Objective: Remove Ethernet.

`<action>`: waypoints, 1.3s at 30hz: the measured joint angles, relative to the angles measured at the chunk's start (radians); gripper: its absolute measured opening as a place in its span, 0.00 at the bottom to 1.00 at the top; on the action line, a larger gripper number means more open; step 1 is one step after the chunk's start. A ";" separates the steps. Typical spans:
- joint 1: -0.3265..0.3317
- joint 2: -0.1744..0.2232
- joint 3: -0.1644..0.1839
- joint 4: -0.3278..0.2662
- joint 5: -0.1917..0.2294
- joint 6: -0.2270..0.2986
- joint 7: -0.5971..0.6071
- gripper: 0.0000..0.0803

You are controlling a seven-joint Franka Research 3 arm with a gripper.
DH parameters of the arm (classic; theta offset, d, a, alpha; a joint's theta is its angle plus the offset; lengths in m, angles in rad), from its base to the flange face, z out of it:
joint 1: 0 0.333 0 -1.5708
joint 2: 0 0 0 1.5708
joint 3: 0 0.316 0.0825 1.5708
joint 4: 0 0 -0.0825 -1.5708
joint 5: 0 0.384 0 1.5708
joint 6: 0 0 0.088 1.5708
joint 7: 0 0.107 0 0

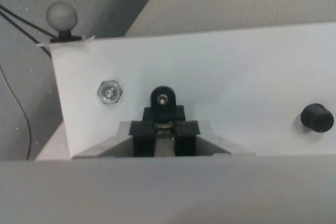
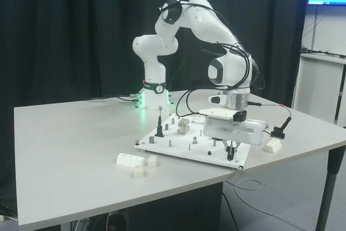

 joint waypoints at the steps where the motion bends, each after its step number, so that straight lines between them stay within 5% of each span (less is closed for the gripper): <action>1: 0.000 0.000 0.000 0.000 0.000 0.000 0.000 0.10; 17: -0.002 -0.001 -0.002 0.009 0.000 -0.017 0.026 0.10; 31: -0.002 -0.038 -0.009 0.088 0.000 -0.200 0.040 0.10; 39: -0.002 -0.056 -0.010 0.097 0.000 -0.227 0.040 0.10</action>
